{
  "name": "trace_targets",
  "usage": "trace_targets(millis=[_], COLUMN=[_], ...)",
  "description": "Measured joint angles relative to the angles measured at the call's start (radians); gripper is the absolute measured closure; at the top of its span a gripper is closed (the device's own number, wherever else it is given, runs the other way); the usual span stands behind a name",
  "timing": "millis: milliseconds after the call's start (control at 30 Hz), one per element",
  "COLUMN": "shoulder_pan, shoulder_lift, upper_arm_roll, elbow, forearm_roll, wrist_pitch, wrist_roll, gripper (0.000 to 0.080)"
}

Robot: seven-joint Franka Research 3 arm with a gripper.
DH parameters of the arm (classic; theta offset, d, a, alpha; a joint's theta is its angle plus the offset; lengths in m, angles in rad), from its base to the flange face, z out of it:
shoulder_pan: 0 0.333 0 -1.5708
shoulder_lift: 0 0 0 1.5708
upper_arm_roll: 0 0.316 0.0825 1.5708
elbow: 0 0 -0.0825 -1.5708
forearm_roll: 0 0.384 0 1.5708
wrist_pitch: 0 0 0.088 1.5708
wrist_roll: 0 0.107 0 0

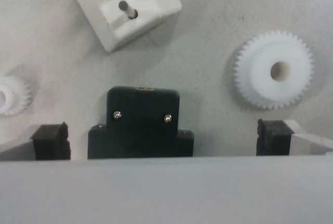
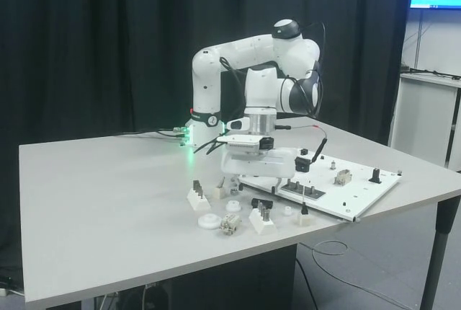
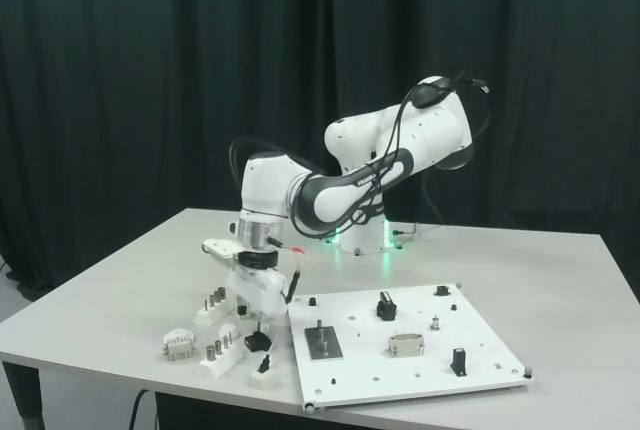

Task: Pick medium gear.

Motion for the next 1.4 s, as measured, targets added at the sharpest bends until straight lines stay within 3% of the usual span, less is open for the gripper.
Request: trace_targets(millis=[1400], shoulder_pan=[-0.024], shoulder_lift=[0.000], upper_arm_roll=[-0.034], elbow=[0.022], forearm_roll=[-0.003], wrist_pitch=[-0.002], wrist_roll=[-0.011], gripper=[0.0003])
